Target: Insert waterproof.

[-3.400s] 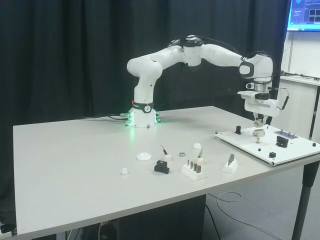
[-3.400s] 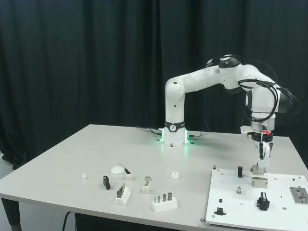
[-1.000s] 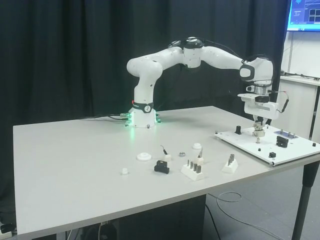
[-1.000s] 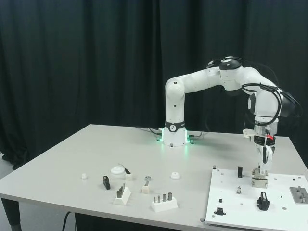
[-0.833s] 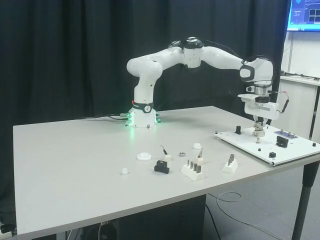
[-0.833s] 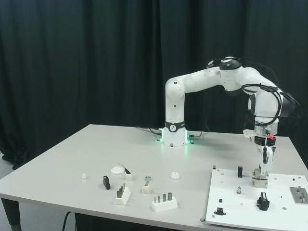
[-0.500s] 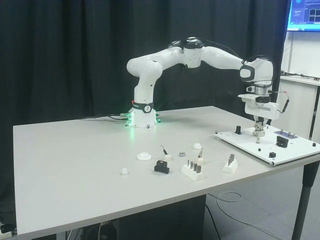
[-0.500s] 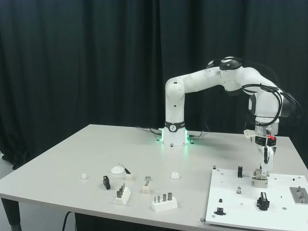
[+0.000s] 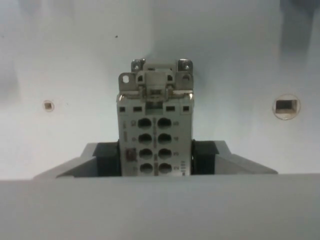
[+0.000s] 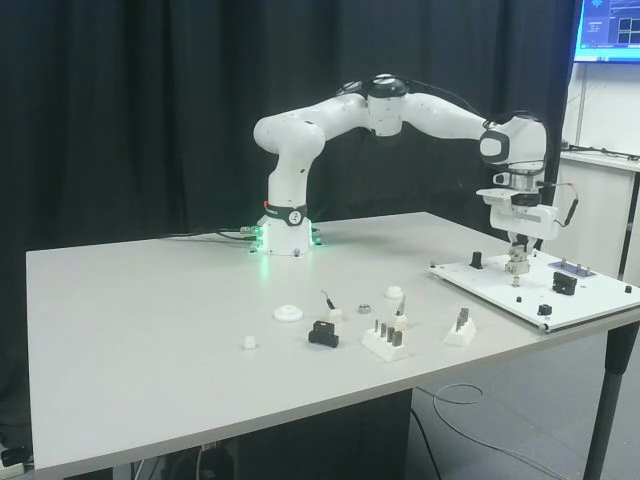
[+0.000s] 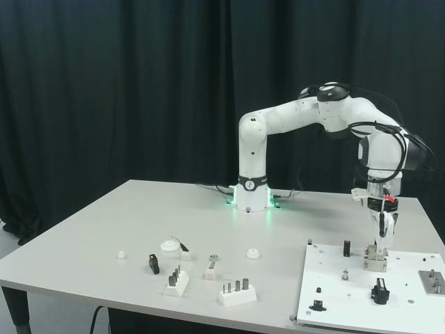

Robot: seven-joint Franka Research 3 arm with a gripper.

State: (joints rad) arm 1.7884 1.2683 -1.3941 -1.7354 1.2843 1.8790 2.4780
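The waterproof connector [image 9: 155, 125] is a grey block with two columns of round holes and a metal latch at its far end. It stands on the white board [image 9: 60, 60]. My gripper [image 9: 155, 159] is shut on it, one black pad [image 9: 107, 159] against each side. In the first room view the gripper [image 10: 517, 248] points straight down at the connector [image 10: 517, 266] on the board [image 10: 580, 302]. The second room view shows the gripper [image 11: 381, 243] low over the connector [image 11: 375, 261], near the far side of the board [image 11: 348, 299].
Near the connector the board has a rectangular slot [image 9: 286, 105] and a small hole [image 9: 47, 105]. Black parts [image 11: 379, 291] and a grey block [image 11: 431, 280] stand on the board. On the table are white stands with pins [image 10: 385, 338], white discs [image 10: 288, 313] and a black clip [image 10: 322, 332].
Since 3.4 s ago the gripper has come down and shifted slightly sideways, bringing the connector onto its seat on the board. Over the last second it has barely moved.
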